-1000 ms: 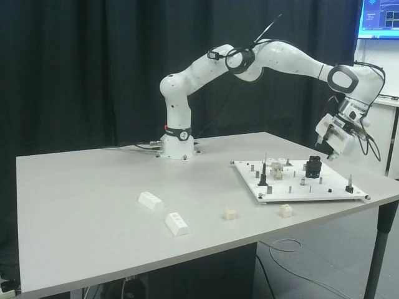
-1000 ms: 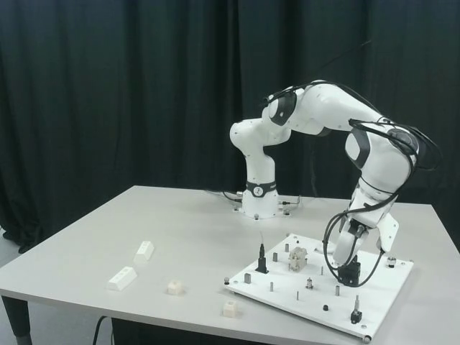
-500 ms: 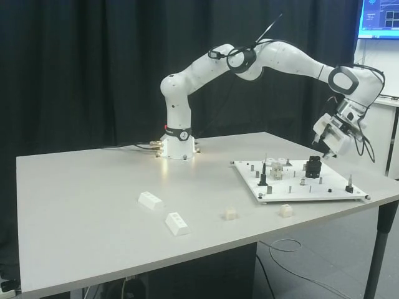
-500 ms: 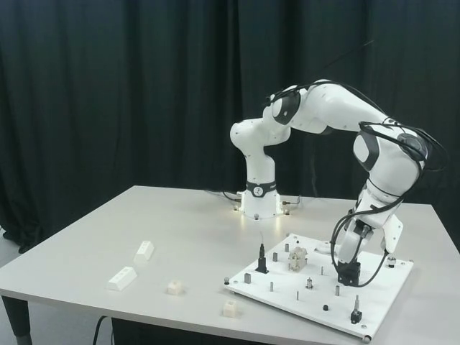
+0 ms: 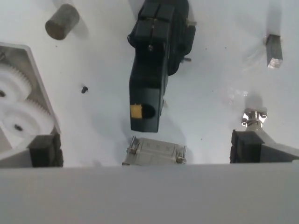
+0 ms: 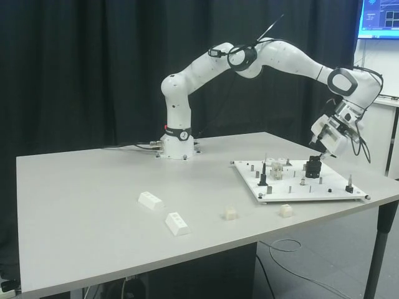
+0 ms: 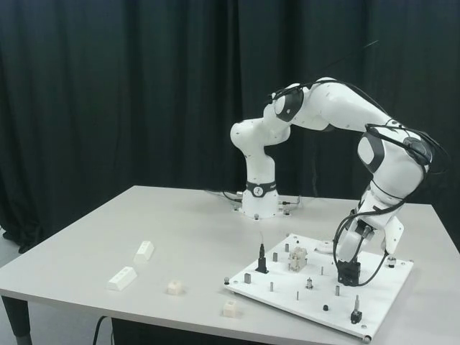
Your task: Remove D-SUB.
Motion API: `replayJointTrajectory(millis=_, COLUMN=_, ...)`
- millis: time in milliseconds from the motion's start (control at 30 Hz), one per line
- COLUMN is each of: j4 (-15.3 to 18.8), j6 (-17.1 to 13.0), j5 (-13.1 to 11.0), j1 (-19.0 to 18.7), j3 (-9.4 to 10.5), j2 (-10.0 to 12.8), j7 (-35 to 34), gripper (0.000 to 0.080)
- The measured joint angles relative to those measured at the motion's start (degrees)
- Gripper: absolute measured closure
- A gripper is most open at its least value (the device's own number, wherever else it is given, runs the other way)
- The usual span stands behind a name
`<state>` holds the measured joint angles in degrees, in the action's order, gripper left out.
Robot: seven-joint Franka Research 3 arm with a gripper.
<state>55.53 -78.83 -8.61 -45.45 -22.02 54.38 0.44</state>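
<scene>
D-SUB connector (image 5: 155,152), grey with two screws, sits on the white board (image 6: 336,190), directly beside a black plug block (image 5: 152,70) standing on the board near its far right edge. Gripper (image 7: 347,248) hangs just above that block, apart from it; whether its fingers are spread or closed cannot be told. White gears (image 5: 16,112) lie in a housing on the board near the connector. Four small white blocks (image 6: 177,223) rest on the grey table (image 6: 81,187) toward its front edge.
</scene>
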Motion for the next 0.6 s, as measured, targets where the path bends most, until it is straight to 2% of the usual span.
replayJointTrajectory(millis=367, j4=1.7, j6=-1.1, j5=-0.1, j1=-0.2, j3=0.02, j2=-0.4, j7=-2.2, gripper=0.0003)
replayJointTrajectory(millis=600, j4=4.3, j6=-2.9, j5=-0.1, j1=-0.4, j3=0.50, j2=-1.8, j7=-3.0, gripper=0.0003)
